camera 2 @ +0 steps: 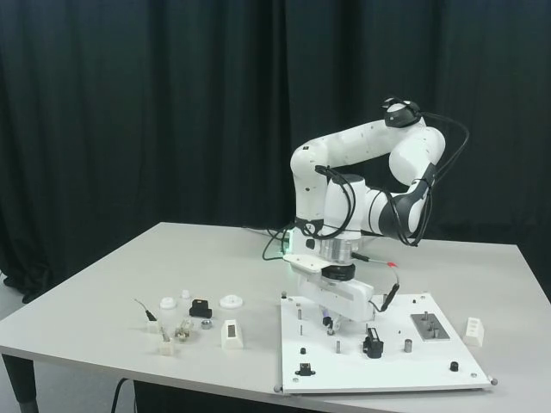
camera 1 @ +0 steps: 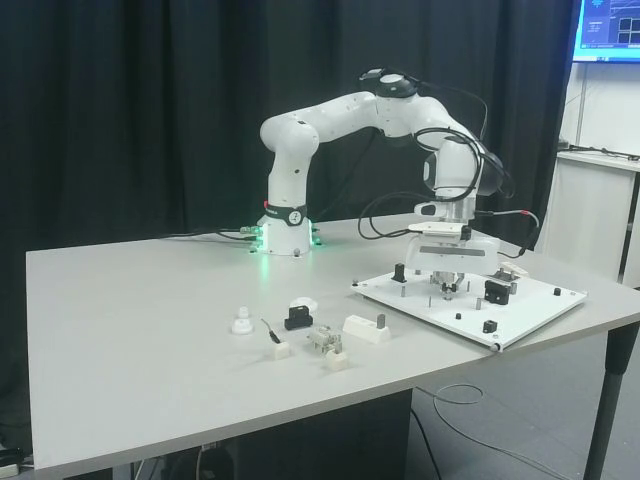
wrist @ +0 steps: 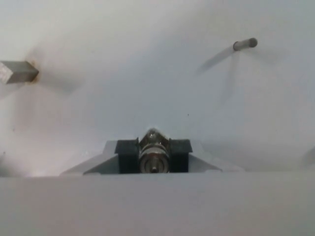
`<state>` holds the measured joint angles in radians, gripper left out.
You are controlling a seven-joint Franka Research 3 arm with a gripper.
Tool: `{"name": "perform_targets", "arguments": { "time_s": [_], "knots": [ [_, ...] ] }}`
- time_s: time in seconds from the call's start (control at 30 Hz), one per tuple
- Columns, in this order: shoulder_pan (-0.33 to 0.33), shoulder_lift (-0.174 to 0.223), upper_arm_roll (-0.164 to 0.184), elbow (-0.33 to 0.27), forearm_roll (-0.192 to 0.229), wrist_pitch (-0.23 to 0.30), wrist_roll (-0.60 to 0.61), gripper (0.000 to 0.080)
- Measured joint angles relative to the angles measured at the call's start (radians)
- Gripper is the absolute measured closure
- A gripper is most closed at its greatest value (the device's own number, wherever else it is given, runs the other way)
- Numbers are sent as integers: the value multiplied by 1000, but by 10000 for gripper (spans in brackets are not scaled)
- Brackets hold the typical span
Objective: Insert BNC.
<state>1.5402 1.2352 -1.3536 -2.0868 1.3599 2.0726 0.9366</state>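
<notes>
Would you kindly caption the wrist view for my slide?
Gripper holding the BNC connector above the white board.

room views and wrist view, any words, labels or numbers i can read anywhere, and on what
None can be read.
Monitor at the edge of the first room view: it shows lines of text or graphics, too small to read.
Arm base: a small mark on the lower joint, too small to read.
White board and the loose parts on the table: no print visible.
BNC in the gripper, wrist view: no markings visible.
</notes>
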Motion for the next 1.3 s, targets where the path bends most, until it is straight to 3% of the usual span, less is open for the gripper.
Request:
{"name": "perform_targets", "arguments": {
  "time_s": [0.57,1.3],
  "knots": [
    [-7,0,11,5,0,4,-137,679],
    [-12,-1,14,6,7,2,-138,679]
  ]
}}
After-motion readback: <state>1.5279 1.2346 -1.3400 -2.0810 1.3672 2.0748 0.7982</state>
